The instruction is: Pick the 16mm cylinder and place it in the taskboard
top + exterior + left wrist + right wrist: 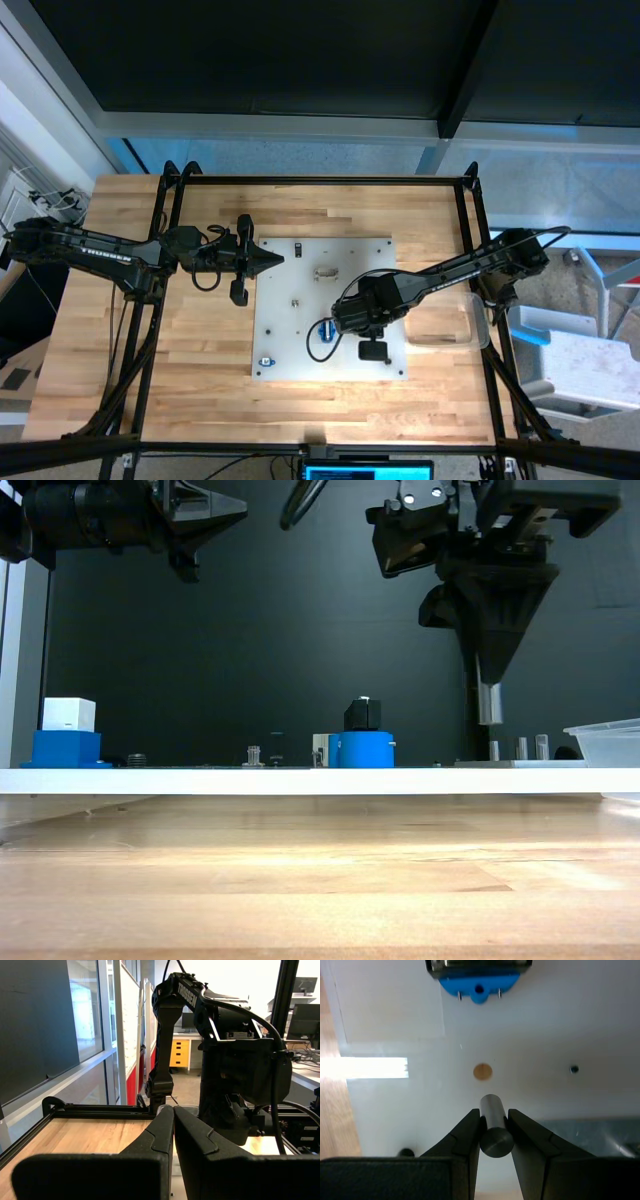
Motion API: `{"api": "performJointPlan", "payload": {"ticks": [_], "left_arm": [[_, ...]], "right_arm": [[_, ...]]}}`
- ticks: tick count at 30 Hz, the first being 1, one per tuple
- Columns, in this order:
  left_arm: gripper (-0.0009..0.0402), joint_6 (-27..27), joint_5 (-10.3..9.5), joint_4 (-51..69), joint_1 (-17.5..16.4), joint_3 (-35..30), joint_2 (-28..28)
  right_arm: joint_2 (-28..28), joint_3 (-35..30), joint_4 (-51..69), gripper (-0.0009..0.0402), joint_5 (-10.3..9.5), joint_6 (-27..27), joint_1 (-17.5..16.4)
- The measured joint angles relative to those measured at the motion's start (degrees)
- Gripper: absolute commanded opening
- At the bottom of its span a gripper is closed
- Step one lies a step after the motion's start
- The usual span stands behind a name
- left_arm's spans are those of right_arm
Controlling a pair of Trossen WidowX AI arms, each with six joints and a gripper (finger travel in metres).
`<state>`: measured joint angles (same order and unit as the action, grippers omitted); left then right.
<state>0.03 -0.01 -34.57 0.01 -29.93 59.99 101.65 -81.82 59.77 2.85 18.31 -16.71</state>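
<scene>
Already the pick is done — the right gripper (493, 1116) pinches the 16mm cylinder (496, 1135) in its jaws, upright above the taskboard (545, 1025), just short of a round hole (482, 1071). Seating it is left to do. The left gripper (272, 258) hangs above the board's left edge, jaws closed and empty.

Robotics lab bench.
Trossen-branded arm (170, 1035) over a framed wooden table (220, 400); glass partitions (87, 1015), yellow drawer cabinet (179, 1053), monitor (306, 1020) behind.

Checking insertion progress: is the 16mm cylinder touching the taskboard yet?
Apart. Low view shows a dark gap between the 16mm cylinder, clamped in the right pincer, and the taskboard. The left pincer hovers shut over the board's left edge.
</scene>
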Motion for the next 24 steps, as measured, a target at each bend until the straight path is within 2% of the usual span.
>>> {"api": "performJointPlan", "payload": {"ticks": [12, 18, 24], "left_arm": [[0.0, 0.0, 0.0, 0.0, 0.0, 0.0, 0.0], [0.0, 0.0, 0.0, 0.0, 0.0, 0.0, 0.0], [0.0, 0.0, 0.0, 0.0, 0.0, 0.0, 0.0]], "right_arm": [[0.8, -0.2, -2.3, 0.0027, 0.09, 0.6, 0.1], [3.4, -0.7, -3.7, 0.0027, -1.57, 0.4, 0.6], [3.9, -0.8, -3.8, 0.0027, -1.49, 0.2, 0.6]]}}
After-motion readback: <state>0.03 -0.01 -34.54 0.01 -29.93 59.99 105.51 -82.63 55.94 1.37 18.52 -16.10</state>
